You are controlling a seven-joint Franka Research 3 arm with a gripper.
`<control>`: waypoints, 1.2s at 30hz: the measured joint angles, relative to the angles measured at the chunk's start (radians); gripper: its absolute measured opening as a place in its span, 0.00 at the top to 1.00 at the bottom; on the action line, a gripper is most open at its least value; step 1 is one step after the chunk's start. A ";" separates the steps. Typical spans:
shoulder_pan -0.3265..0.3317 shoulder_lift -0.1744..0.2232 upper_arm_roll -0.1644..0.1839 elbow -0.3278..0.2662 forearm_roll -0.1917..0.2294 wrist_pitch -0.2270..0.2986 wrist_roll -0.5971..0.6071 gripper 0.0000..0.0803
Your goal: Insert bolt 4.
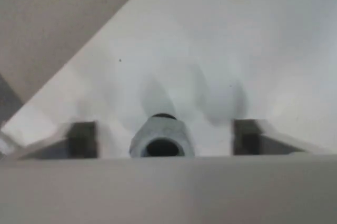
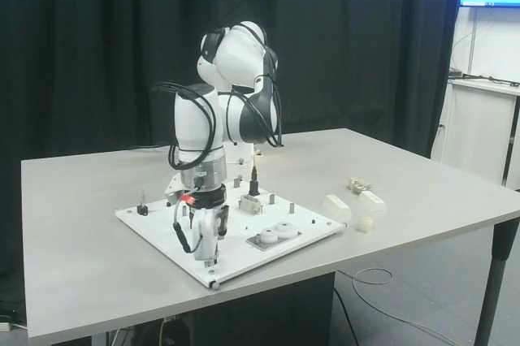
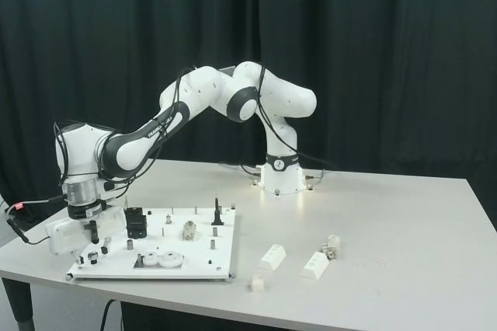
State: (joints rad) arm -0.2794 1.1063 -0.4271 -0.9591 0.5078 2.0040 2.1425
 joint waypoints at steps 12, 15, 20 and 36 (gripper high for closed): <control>0.000 0.000 -0.042 0.051 0.000 -0.056 -0.082 0.03; -0.001 0.000 -0.051 0.065 0.000 -0.070 -0.122 0.03; -0.002 0.000 -0.056 0.079 0.000 -0.075 -0.213 0.01; -0.007 0.000 -0.078 0.094 0.000 -0.064 -0.638 0.00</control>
State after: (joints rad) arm -0.2860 1.1066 -0.5051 -0.8655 0.5074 1.9401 1.5049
